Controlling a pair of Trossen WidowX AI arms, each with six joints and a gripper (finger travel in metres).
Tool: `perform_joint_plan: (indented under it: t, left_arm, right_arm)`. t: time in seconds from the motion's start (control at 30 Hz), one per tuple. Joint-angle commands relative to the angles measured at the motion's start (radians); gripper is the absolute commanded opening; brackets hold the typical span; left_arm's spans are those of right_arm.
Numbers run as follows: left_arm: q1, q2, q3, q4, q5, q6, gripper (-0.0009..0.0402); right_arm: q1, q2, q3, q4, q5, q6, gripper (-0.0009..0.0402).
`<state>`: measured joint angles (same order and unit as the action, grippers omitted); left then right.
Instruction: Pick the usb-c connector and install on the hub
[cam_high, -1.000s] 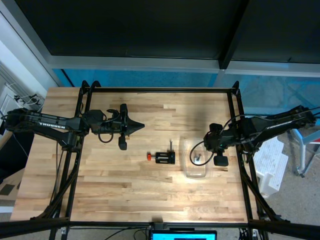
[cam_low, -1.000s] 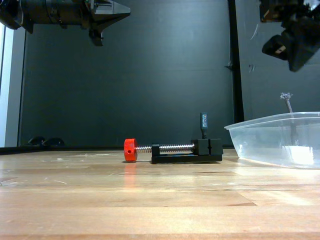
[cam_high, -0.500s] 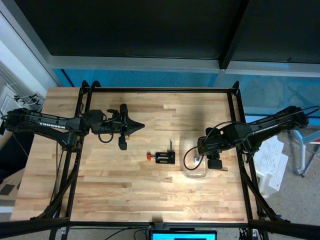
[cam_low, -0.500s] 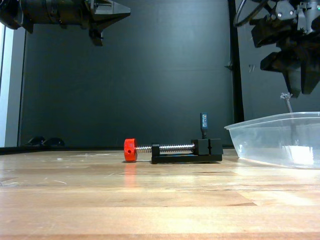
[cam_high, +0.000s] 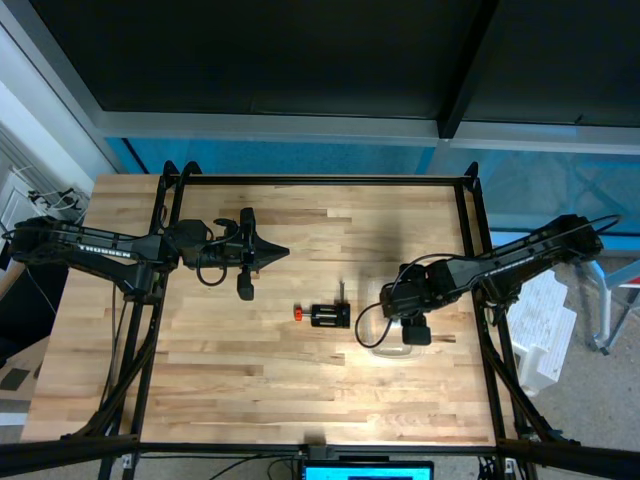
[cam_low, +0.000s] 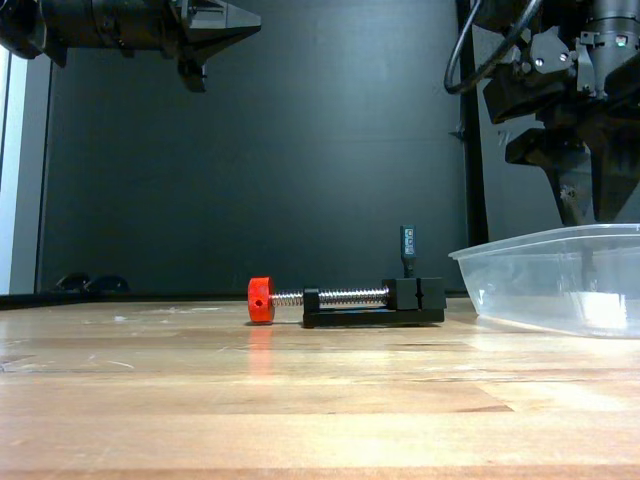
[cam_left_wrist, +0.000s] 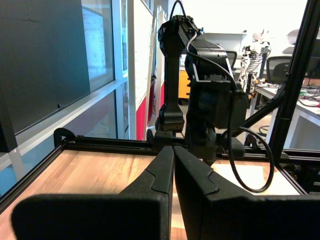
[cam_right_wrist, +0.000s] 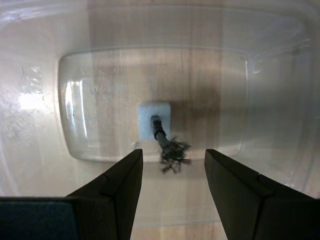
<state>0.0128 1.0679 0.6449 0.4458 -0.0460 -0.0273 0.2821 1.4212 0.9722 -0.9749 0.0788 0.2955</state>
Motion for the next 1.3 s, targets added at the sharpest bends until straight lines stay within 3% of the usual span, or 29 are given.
perform_joint_plan:
  t: [0.03,0.67,1.3]
  left_arm:
    - [0.000,0.000,0.000,0.000,0.000,0.000,0.0000]
    - [0.000,0.000,0.000,0.000,0.000,0.000,0.0000]
    - [0.000,0.000,0.000,0.000,0.000,0.000,0.0000]
  right_arm:
    - [0.012,0.020,-0.001,0.010,0.008,0.007,0.0171]
    - [0.030,0.080,-0.070,0.151,0.018,0.029,0.0167]
    - [0.042,0.080,-0.101,0.200,0.018,0.060,0.0106]
